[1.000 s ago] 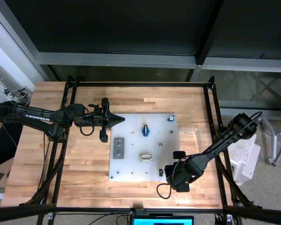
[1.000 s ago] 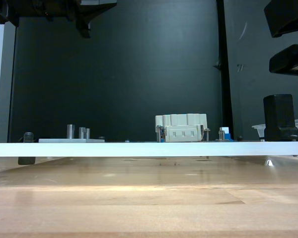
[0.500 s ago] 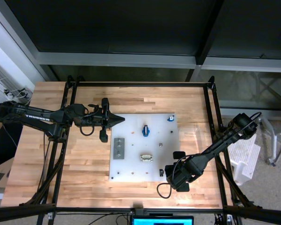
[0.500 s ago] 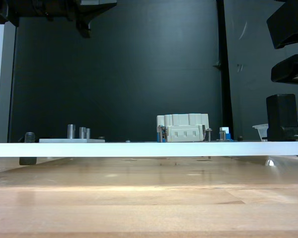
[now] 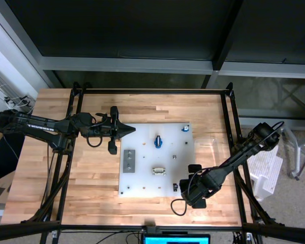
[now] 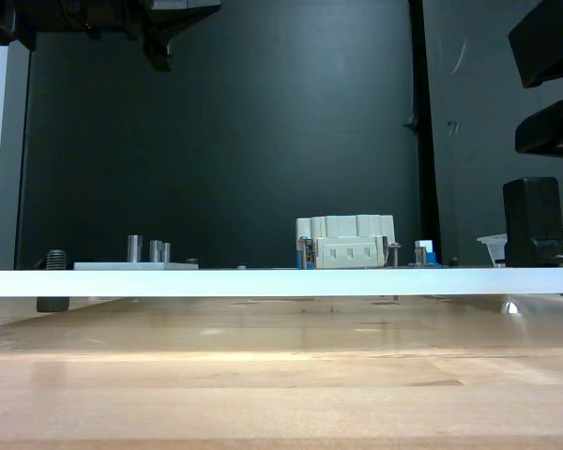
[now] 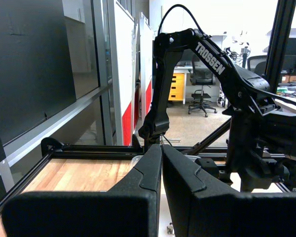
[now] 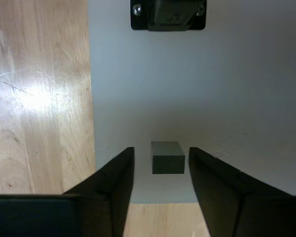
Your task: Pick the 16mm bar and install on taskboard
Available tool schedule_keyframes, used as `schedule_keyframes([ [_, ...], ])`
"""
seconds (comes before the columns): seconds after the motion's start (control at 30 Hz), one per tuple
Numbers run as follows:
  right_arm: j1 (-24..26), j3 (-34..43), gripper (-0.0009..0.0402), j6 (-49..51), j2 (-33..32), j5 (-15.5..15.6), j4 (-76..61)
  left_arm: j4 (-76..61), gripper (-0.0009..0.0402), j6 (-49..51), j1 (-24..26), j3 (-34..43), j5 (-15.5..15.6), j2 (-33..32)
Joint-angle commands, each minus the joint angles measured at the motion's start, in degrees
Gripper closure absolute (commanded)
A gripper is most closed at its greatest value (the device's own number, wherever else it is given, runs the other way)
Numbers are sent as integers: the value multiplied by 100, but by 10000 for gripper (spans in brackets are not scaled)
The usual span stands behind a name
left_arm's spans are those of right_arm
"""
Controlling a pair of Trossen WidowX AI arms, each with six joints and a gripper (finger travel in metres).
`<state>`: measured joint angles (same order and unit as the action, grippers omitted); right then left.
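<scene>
16mm bar [image 8: 167,158] free on taskboard [image 8: 237,98], gap either side, between spread fingers [image 8: 113,187] of right gripper [image 8: 160,150]; black fixture [image 8: 167,14] ahead; left gripper [image 5: 132,130], closed, high over taskboard's left edge

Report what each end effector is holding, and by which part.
Nothing is held. The right end effector is open astride the 16mm bar, which lies free on the taskboard. The left end effector is shut and empty, over the board's far-left edge.
</scene>
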<state>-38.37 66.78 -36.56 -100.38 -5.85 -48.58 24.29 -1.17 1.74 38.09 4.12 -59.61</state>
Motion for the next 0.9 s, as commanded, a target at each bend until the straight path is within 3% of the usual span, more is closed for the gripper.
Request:
schedule_keyframes([
  [0.03,0,4,197,31,107,-11,-7,0,393,0,-2,2,-2,0],
  [0.23,-2,4,173,98,487,-15,-168,0,393,0,0,2,-2,0],
  [0.53,-15,4,173,149,1145,-13,-588,0,393,0,0,2,-2,0],
  [0.9,-31,4,174,98,1257,-11,-625,0,392,0,0,2,-2,0],
])
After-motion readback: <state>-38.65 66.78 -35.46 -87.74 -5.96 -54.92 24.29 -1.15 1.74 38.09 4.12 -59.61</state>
